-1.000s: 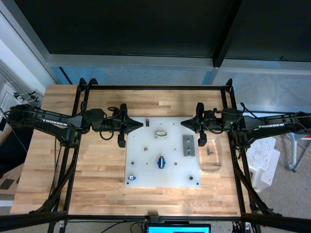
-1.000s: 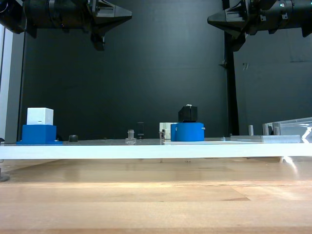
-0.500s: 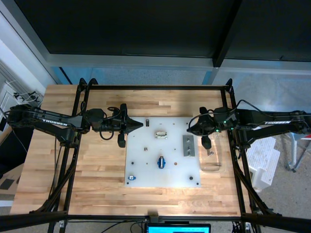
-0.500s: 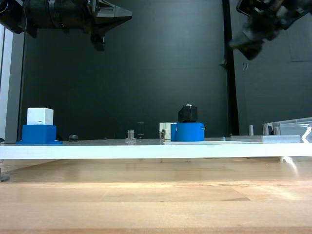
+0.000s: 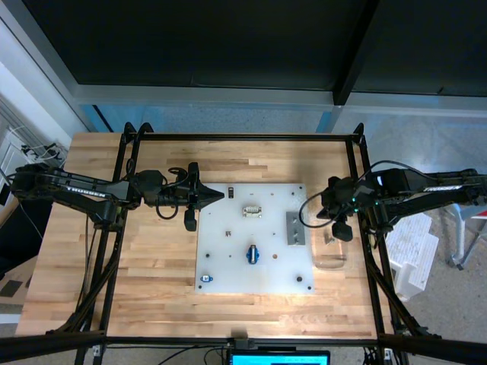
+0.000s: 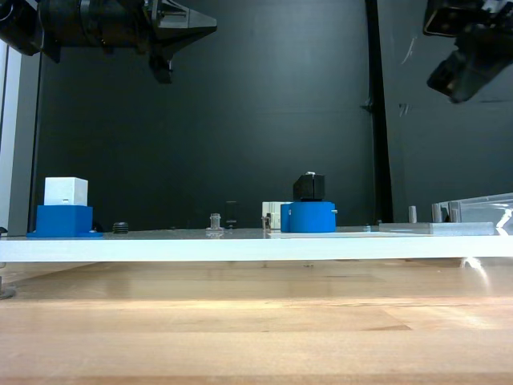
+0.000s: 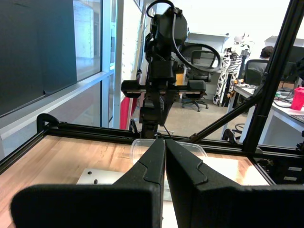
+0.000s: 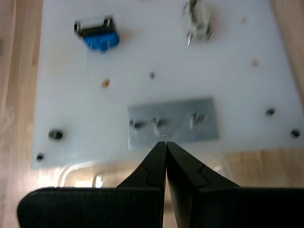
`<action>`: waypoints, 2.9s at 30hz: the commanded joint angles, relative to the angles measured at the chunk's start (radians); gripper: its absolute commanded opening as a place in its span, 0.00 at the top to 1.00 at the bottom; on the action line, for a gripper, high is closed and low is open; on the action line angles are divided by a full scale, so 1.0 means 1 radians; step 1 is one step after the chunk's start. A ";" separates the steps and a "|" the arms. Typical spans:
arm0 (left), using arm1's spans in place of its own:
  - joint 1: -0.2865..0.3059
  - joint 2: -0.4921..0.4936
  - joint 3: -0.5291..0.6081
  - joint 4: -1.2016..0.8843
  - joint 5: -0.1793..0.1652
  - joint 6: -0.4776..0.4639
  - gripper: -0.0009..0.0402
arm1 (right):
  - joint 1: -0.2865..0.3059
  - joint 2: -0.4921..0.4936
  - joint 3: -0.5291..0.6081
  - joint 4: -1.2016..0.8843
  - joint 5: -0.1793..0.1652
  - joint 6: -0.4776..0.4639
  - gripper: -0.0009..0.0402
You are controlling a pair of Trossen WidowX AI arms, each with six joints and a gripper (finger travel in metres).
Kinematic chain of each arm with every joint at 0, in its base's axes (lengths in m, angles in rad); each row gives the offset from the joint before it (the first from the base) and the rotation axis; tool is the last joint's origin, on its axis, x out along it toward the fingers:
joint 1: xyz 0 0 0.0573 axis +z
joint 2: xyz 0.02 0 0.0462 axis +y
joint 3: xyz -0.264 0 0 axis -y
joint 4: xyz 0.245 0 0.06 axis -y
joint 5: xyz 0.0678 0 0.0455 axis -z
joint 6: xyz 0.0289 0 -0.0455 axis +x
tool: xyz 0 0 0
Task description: Pick the 16mm cylinder and install on the taskboard
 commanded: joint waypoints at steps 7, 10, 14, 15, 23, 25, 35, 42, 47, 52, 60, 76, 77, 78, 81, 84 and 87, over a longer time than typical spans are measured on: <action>0.000 0.000 0.000 0.000 0.000 0.000 0.98 | 0.135 0.000 -0.002 -0.150 0.031 0.147 0.98; 0.000 0.000 0.000 0.000 0.000 0.000 0.98 | 0.182 0.000 -0.008 -0.172 0.071 0.201 0.98; 0.000 0.000 0.000 0.000 0.000 0.000 0.98 | 0.222 0.001 -0.029 -0.175 0.082 0.260 0.95; 0.000 0.000 0.000 0.000 0.000 0.000 0.98 | 0.228 0.002 -0.035 -0.175 0.082 0.275 0.94; 0.000 0.000 0.000 0.000 0.000 0.000 0.98 | 0.249 0.017 -0.083 -0.193 0.082 0.333 0.68; 0.000 0.000 0.000 0.000 0.000 0.000 0.98 | 0.256 0.030 -0.092 -0.191 0.082 0.347 0.60; 0.000 0.000 0.000 0.000 0.000 0.000 0.98 | 0.282 0.132 -0.128 -0.181 0.101 0.388 0.39; 0.000 0.000 0.000 0.000 0.000 0.000 0.98 | 0.314 0.187 -0.128 -0.146 0.135 0.414 0.39; 0.000 0.000 0.000 0.000 0.000 0.000 0.98 | 0.324 0.216 -0.129 -0.129 0.135 0.422 0.39; 0.000 0.000 0.000 0.000 0.000 0.000 0.98 | 0.347 0.218 -0.140 -0.106 0.144 0.426 0.39; 0.000 0.000 0.000 0.000 0.000 0.000 0.98 | 0.369 0.218 -0.206 -0.047 0.145 0.448 0.39; 0.000 0.000 0.000 0.000 0.000 0.000 0.98 | 0.380 0.218 -0.286 0.061 0.142 0.446 0.51; 0.000 0.000 0.000 0.000 0.000 0.000 0.98 | 0.381 0.218 -0.287 0.062 0.142 0.446 0.52; 0.000 0.000 0.000 0.000 0.000 0.000 0.98 | 0.381 0.218 -0.287 0.062 0.142 0.446 0.54; 0.000 0.000 0.000 0.000 0.000 0.000 0.98 | 0.382 0.218 -0.288 0.064 0.140 0.446 0.59; 0.000 0.000 0.000 0.000 0.000 0.000 0.98 | 0.384 0.218 -0.288 0.066 0.140 0.447 0.64; 0.000 0.000 0.000 0.000 0.000 0.000 0.98 | 0.385 0.218 -0.289 0.067 0.134 0.447 0.68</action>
